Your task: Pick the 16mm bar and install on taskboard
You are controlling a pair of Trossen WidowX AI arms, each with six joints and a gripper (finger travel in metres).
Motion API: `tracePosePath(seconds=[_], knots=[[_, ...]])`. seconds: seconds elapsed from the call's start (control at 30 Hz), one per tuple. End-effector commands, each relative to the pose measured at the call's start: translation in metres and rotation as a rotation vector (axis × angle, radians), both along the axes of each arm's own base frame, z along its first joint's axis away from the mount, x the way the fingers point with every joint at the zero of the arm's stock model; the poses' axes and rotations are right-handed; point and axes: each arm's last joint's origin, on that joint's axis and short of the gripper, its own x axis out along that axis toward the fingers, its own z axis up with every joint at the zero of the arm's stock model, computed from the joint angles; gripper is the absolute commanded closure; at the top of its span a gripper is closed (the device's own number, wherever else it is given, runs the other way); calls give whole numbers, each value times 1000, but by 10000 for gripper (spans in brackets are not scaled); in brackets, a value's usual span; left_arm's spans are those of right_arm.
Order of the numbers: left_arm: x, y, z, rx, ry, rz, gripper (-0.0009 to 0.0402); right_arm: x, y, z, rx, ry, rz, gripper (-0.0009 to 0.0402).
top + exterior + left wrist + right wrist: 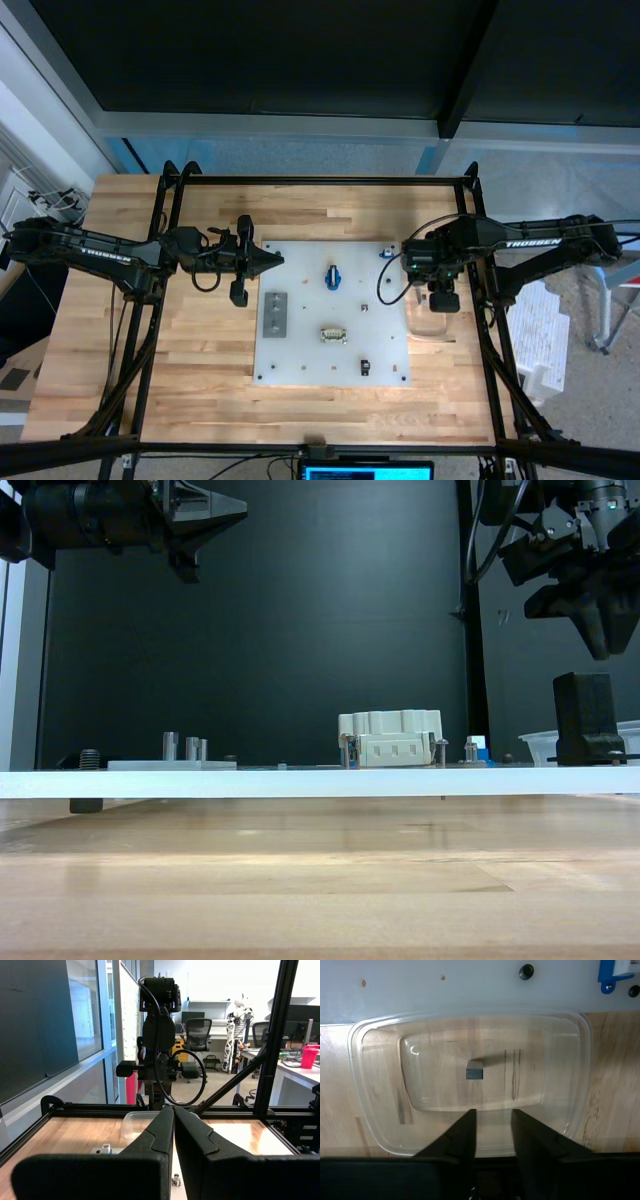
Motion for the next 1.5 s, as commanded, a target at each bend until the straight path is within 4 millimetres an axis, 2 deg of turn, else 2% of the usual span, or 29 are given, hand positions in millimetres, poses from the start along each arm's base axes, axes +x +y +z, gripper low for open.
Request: tracePosePath(seconds=[0.03, 0.2, 0.4, 0.9, 1.5], knots=[[0, 0, 0, 0, 0, 0, 393, 2, 2, -4, -12, 10, 4, 250], [0, 0, 0, 0, 0, 0, 393, 9, 4, -11, -12, 24, 1, 203], [0, 0, 0, 0, 0, 0, 393, 15, 10, -21, -14, 33, 28, 181], [0, 0, 0, 0, 0, 0, 393, 12, 13, -55, -13, 25, 30, 180], [0, 0, 0, 0, 0, 0, 393, 7, 15, -84, -13, 5, 27, 181]])
